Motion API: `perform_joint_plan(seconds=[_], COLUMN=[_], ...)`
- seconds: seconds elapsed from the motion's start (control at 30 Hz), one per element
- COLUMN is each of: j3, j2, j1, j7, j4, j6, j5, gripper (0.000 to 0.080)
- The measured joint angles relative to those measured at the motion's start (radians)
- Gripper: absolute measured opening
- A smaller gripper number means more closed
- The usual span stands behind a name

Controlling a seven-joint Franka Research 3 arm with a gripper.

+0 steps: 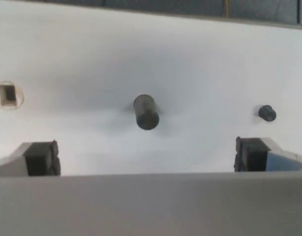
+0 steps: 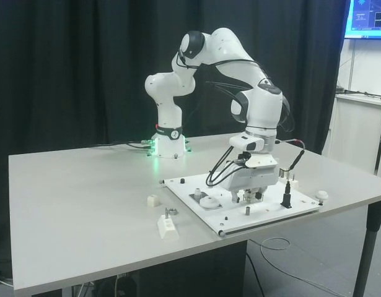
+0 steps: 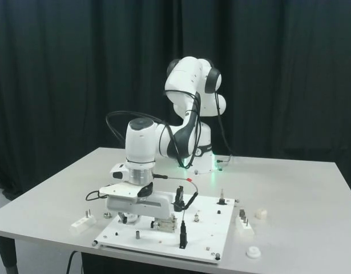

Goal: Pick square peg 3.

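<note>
In the wrist view a short black peg [image 1: 146, 112] stands on the white board [image 1: 92, 59], ahead of the gap between my fingers and centred on it. My gripper [image 1: 146, 156] is open, with one fingertip [image 1: 40, 158] and the other [image 1: 251, 154] wide apart and nothing between them. A smaller black peg [image 1: 267, 113] stands off to one side, and a square hole [image 1: 8, 94] lies on the other side. From the room the gripper [image 2: 252, 198] hangs low over the board [image 2: 240, 216], close to a small peg [image 2: 246, 211]. Whether the centred peg is square I cannot tell.
A black upright plug [image 2: 287, 195] stands on the board beside the gripper. A white disc [image 2: 209, 202] lies on the board. Off the board sit a white block [image 2: 167, 226], a small white piece [image 2: 153, 200] and a white cap [image 2: 322, 195]. The arm's base [image 2: 168, 145] glows green behind.
</note>
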Motion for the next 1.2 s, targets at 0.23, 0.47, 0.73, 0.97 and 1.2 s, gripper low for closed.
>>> perform_joint_plan(seconds=[0.23, 0.47, 0.73, 0.97, 1.2], j3=[0.002, 0.002, 0.003, 0.006, 0.011], j2=[-0.021, -0.034, -0.043, -0.051, -0.054], j1=[0.0, 0.0, 0.0, 0.0, 0.0], j7=[0.0, 0.0, -0.012, -0.013, -0.013], j4=[-0.013, -0.018, -0.018, -0.018, -0.018], j6=[-0.005, -0.01, -0.032, -0.033, -0.033], j5=[0.0, 0.0, 0.0, 0.0, 0.0], gripper=[0.0794, 0.0799, 0.08, 0.08, 0.08])
